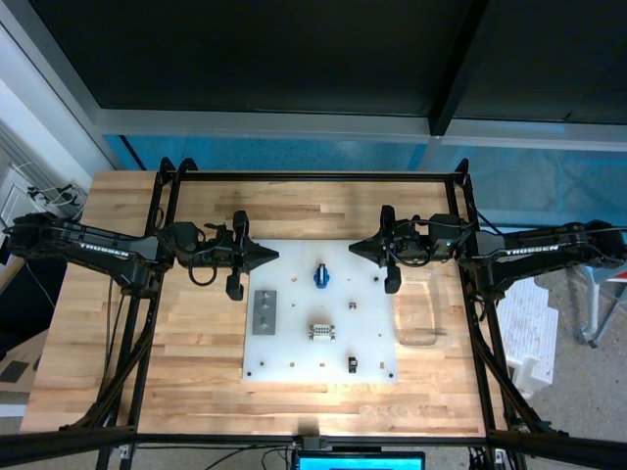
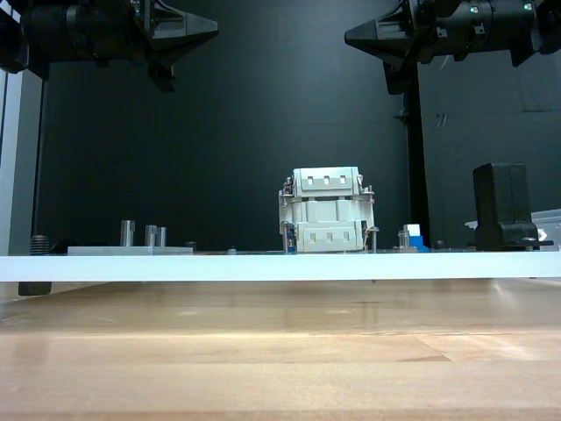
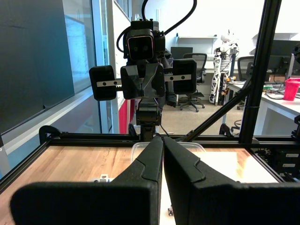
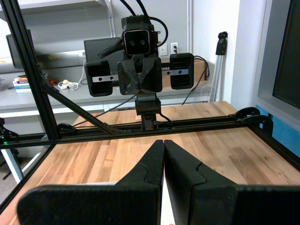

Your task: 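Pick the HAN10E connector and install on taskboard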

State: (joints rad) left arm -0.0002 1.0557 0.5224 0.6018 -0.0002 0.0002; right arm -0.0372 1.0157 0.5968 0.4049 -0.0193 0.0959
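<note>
Well, the left end effector (image 1: 272,255) is fully closed and empty, its fingers (image 3: 152,154) pressed flat together. It hovers over the 10 o'clock corner of the board (image 1: 294,354), pointing toward 3 o'clock. The right end effector (image 1: 355,247) mirrors it near 1 o'clock, likewise closed on nothing and pointing toward 9. Both hang well above the connector (image 1: 319,333), which stands upright on the board just toward 6 o'clock of centre, its long axis running 9 to 3. A grey block (image 1: 265,310) lies at its 9 o'clock and a blue part (image 1: 322,276) at its 12.

TROSSEN on left arm (image 1: 98,248), TROSSEN on right arm (image 1: 534,250)
</note>
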